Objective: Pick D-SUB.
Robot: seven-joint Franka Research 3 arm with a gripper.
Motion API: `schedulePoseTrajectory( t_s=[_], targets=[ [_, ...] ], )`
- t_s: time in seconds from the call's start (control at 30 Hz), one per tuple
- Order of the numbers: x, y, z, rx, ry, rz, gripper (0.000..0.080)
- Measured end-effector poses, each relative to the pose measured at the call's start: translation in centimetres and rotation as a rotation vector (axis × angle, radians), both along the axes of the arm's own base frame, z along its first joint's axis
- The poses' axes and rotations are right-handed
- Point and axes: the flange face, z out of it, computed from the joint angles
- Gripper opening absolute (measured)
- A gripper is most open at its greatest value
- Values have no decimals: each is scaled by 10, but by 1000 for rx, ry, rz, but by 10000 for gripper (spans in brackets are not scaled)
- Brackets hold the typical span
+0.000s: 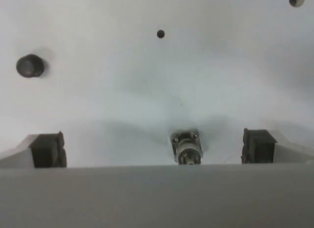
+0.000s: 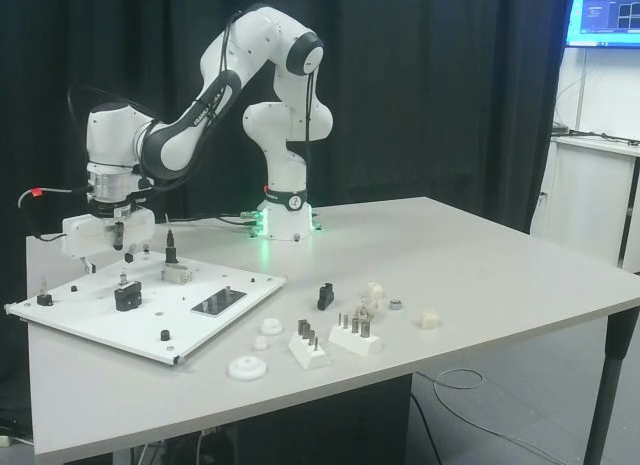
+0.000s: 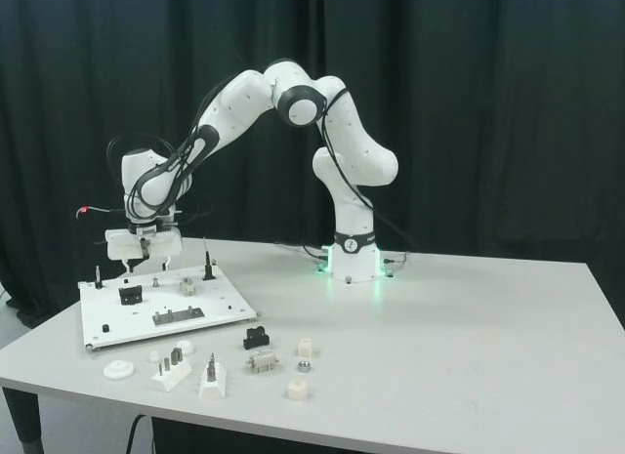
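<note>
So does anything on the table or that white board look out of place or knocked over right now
Nothing stands out. The open gripper hovers over the white board with a small metal connector between its fingertips, not yet gripped. The loose parts beside the board stand apart on the grey table, none visibly tipped or damaged.

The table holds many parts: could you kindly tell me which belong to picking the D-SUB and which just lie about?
Job: open tool; small metal connector between its fingers; white board.
Lying about: white gear; black block; white cube.
</note>
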Motion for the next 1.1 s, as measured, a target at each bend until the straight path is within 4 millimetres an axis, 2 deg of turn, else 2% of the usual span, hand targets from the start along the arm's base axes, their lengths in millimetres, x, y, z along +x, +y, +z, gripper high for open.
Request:
schedulePoseTrajectory(
  t_s=[0.47,1.1],
  targets=[
    [-8,-1,9,30,-12,15,800],
    [-8,3,12,53,-30,94,800]
  ],
)
